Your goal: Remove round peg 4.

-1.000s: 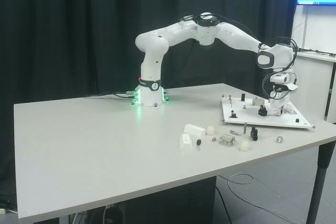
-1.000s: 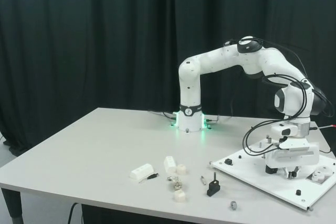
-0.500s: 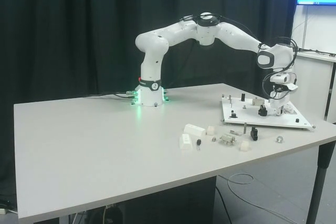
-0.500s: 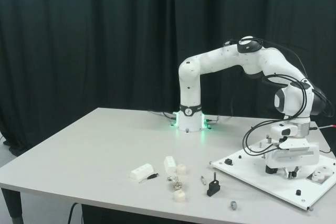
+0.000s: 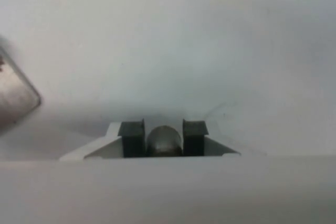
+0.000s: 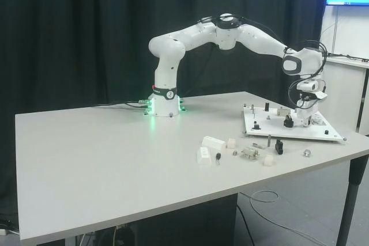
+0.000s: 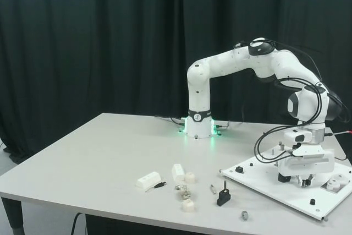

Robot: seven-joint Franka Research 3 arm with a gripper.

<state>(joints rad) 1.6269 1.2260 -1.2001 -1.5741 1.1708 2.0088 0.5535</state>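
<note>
Creeping upward, arm barely moved since a second ago; gripper [image 5: 164, 139] clamped narrow on peg [image 5: 164, 141], pulling it off board [image 7: 264, 179] looks underway.

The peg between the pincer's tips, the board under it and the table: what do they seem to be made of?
Peg: probably metal; its rounded grey end shows a dull sheen between the black fingertips.
Board: white, smooth and flat, likely plastic or painted sheet; I cannot tell which.
Table: matt grey top, looks like laminate, though that is only a guess.
</note>
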